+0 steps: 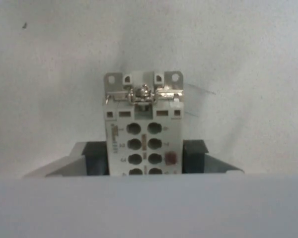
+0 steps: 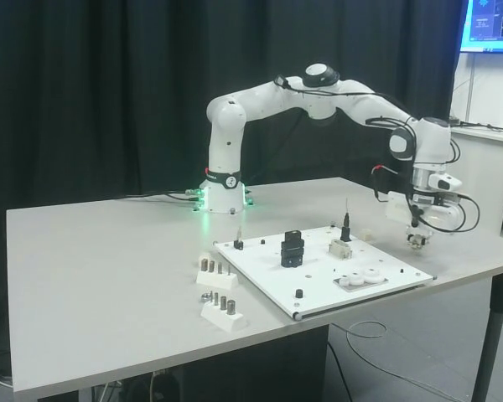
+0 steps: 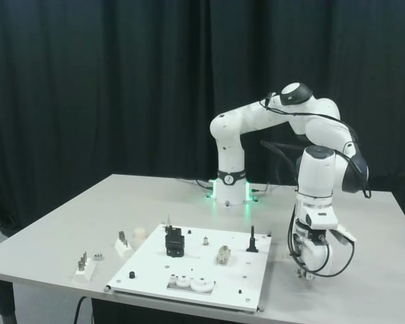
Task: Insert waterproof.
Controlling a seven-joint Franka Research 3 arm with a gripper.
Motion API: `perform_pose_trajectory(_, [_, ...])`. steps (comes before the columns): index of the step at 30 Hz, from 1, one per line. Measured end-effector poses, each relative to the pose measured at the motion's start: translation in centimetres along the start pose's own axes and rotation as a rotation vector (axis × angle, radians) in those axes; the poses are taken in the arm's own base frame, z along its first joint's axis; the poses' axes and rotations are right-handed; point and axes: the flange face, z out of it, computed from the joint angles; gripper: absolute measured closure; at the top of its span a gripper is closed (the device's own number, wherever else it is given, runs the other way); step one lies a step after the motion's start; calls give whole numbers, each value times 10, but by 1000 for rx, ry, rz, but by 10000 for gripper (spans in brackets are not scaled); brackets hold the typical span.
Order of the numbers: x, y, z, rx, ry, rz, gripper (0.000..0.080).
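We see the white connector (image 1: 143,124) clamped between the closed black fingers (image 1: 194,156) of the gripper (image 1: 144,157), above the grey table (image 1: 49,74).

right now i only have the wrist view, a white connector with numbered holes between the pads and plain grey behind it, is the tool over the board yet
Observer: No. The tool, with the connector, hangs over the grey table, just off the side of the white board.
Operator: what's on the board nearest me
Observer: A black upright post stands near the board edge closest to the tool.
Operator: anything else on there
Observer: A black block sits mid-board, and three white round wheels lie in a row by the edge farthest from the arm's base.
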Motion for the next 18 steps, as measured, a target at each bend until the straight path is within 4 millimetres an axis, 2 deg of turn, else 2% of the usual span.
perform_pose_trajectory(18, [6, -2, -12, 6, -7, 12, 493])
